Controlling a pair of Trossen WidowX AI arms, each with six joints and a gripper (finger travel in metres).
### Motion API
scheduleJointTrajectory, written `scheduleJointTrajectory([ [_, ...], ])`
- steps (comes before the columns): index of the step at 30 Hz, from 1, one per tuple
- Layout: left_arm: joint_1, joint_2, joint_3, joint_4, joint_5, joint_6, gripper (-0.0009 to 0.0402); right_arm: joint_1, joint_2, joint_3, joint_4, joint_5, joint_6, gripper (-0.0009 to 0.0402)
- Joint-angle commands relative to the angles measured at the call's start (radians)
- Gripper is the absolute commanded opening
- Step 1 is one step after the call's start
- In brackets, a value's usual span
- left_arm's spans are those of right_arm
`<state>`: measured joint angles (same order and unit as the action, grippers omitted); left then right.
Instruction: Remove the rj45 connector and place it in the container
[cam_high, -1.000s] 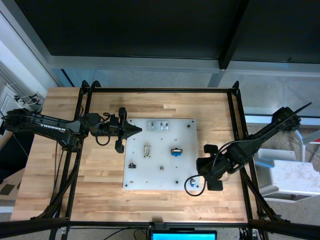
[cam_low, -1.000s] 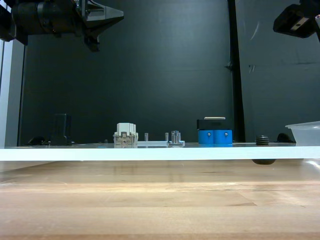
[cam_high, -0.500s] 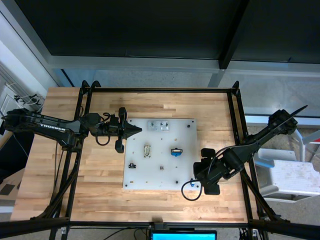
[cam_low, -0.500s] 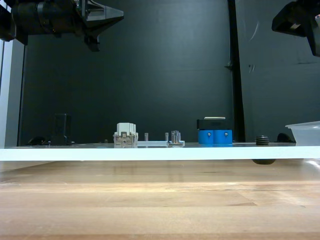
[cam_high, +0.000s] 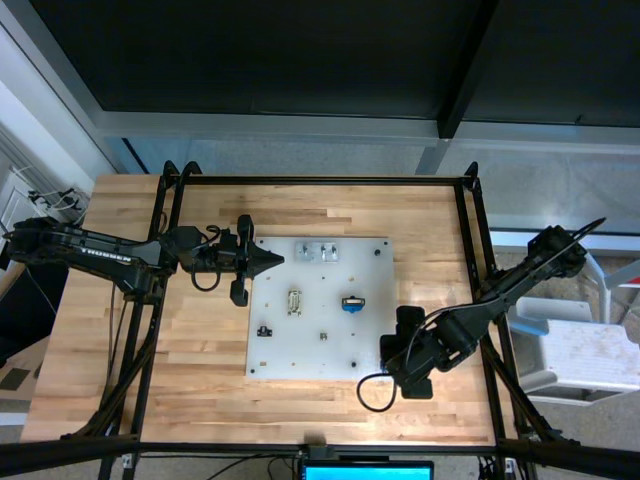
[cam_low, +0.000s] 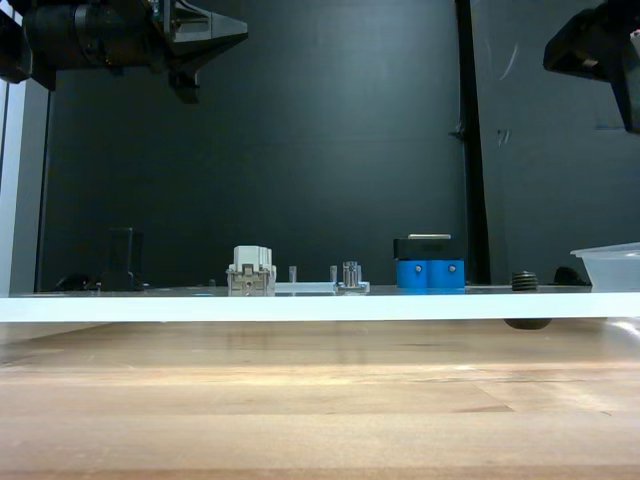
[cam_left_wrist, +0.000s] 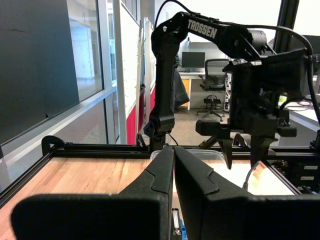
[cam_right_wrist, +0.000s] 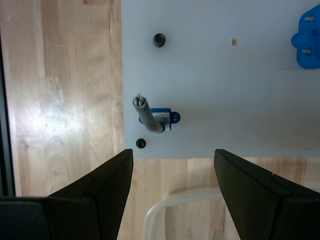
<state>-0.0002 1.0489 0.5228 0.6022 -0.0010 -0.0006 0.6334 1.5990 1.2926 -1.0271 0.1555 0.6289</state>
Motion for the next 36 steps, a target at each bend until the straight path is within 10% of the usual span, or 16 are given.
scheduleJointTrajectory([
  [1, 0.0, 0.0, 0.0, 0.0, 0.0, 0.0, 0.0001, 0.002, 0.01, -0.002, 0.011, 0.008, 0.003, 0.0225],
  [36, 0.0, 0.0, 0.0, 0.0, 0.0, 0.0, 0.0001, 0.005, 0.047, -0.126, 0.213, 0.036, -0.009, 0.0224],
])
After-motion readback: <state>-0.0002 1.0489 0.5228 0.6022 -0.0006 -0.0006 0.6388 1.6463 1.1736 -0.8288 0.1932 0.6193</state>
